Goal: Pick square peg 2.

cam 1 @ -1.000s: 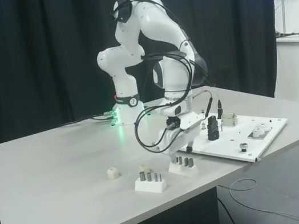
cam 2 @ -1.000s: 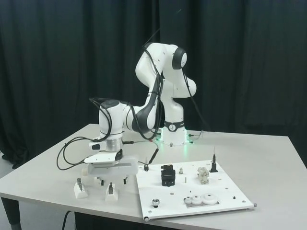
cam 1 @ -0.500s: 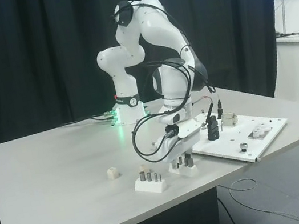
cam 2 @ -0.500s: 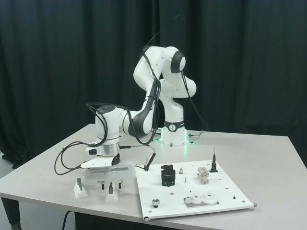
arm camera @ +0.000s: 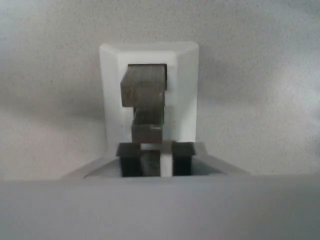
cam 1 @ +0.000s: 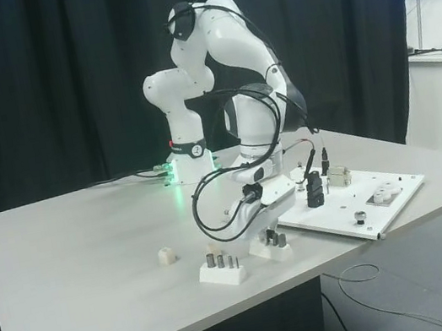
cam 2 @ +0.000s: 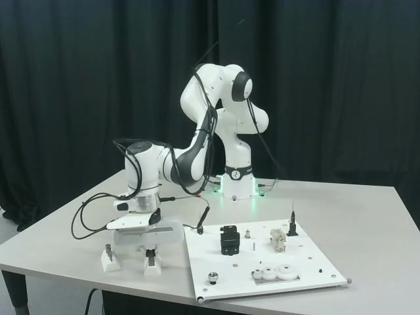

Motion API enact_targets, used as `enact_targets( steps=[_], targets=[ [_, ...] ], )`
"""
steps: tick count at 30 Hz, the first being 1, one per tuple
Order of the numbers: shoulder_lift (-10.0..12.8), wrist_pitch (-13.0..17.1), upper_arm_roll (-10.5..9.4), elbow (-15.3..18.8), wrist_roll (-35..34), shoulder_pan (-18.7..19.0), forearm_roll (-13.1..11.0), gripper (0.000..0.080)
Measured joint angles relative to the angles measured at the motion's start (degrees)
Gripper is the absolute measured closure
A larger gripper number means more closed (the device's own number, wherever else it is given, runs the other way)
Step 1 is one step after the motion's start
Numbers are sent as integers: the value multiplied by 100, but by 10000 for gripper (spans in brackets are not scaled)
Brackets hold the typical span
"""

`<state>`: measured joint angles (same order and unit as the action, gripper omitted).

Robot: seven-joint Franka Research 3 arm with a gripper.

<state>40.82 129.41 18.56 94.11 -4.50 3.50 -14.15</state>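
White arm bent low over table, wrist pointing down, jaws spread around a square peg in white holder.

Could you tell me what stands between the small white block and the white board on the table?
First room view: two white peg holders, one holder nearer the block, the other holder beside the board.

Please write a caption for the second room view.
White arm lowers its gripper over a white peg holder beside the assembly board.
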Motion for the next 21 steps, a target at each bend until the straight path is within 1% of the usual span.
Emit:
enact_targets(
  steps=[3,4,10,21],
  targets=[
    [3,-94,0,-56,-3,-10,-5,622],
    [3,-120,0,-74,-4,-12,-6,727],
    [4,-352,0,-217,-8,-14,-9,727],
    [3,-996,19,-641,-59,-14,-9,726]
  ],
)
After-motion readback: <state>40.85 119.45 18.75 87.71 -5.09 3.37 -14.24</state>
